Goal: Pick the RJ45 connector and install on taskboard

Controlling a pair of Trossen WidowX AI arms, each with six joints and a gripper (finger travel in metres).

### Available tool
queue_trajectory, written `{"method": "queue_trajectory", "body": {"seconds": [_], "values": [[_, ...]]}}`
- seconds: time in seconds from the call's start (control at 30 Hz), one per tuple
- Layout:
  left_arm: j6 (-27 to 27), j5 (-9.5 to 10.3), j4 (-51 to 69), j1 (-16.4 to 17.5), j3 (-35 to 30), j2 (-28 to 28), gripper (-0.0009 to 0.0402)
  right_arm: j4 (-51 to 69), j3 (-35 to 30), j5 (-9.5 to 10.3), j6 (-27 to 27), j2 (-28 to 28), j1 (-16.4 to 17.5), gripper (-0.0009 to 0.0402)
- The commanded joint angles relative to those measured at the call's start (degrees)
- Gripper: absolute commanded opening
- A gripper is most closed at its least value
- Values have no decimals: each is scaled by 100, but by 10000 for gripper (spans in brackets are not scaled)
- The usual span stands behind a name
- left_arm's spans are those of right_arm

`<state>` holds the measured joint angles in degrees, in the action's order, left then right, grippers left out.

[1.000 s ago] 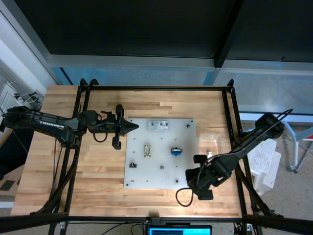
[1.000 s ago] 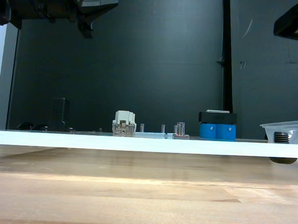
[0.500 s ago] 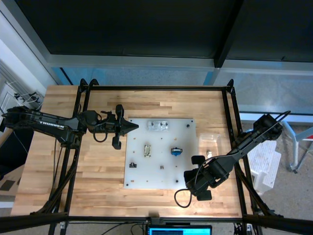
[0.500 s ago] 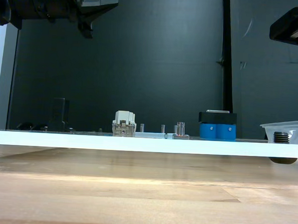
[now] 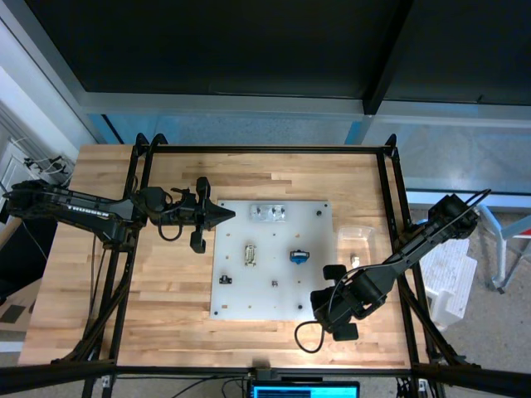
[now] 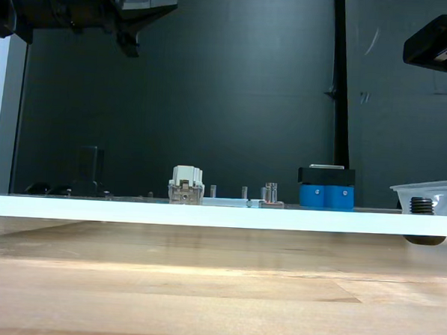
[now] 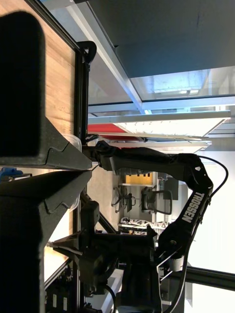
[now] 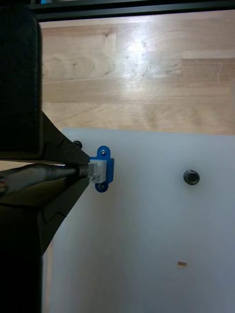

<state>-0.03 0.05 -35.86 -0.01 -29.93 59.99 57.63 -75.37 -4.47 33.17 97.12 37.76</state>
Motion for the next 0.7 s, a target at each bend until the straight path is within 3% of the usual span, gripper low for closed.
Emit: {"method": "queue_trajectory", "body": {"seconds": [0.03,0.7], "values": [[2,-2,0,0,-2,0,0,52,4,-2,0,7,-2,0],[0,-2,2,0,-2,0,0,-151,205,-4,-11,7,0,0]]}}
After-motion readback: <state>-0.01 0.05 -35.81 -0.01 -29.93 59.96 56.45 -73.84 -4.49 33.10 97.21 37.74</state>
